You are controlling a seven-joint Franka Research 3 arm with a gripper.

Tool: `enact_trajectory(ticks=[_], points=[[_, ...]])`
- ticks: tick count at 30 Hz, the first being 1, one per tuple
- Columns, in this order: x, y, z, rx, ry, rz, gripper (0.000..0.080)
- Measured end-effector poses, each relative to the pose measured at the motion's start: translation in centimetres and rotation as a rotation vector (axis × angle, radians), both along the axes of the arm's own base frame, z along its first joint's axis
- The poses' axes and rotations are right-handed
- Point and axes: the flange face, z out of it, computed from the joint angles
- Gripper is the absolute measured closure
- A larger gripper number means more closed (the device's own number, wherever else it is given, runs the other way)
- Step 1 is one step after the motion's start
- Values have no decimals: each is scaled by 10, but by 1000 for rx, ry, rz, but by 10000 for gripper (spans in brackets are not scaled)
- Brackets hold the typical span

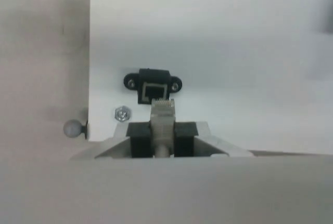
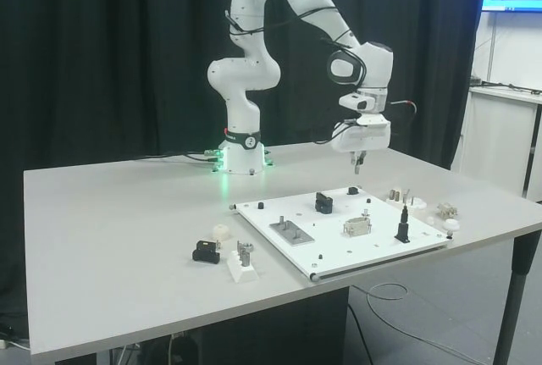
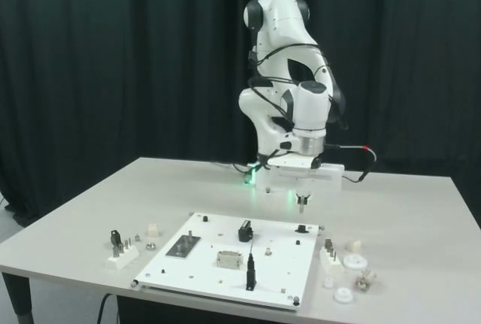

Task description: Insert Ethernet.

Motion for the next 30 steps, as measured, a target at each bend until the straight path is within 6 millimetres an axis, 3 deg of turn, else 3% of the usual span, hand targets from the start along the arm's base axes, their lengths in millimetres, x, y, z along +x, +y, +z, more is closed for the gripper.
enact_trajectory(ticks=[30], points=[[12,-10,-26,22,22,-15,719]])
